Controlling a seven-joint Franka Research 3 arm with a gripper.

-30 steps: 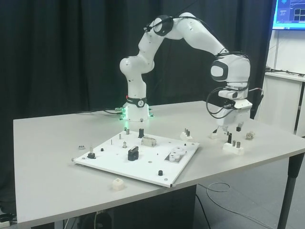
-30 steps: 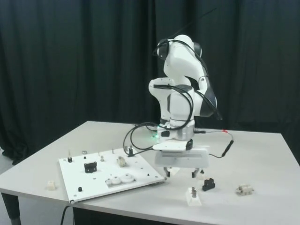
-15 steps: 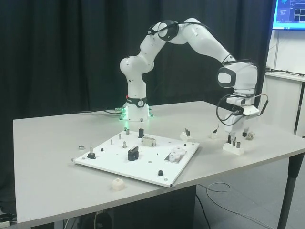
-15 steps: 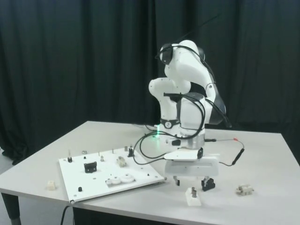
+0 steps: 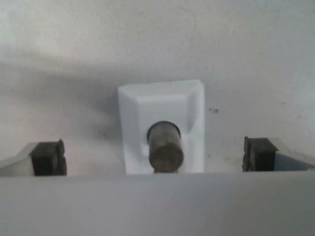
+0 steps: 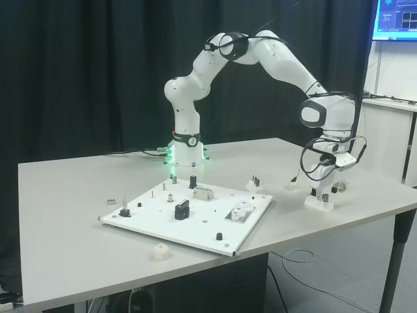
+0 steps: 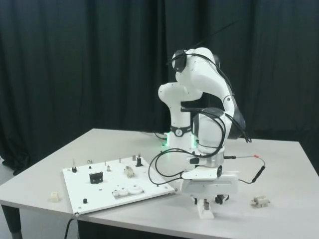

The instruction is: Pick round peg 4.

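Our gripper [image 5: 153, 156] has its jaws wide apart around round peg 4 [image 5: 165, 147], and if we squeeze off-centre the peg could tip in its white holder [image 5: 194, 98].

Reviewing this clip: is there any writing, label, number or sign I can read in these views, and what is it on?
No legible text in any view.
Screen at the top corner of the first room view: shows marks, too small to read.
Arm base: a dark band, nothing legible on it.
White board, peg holder and round peg between the open fingers of the hand: no markings visible.
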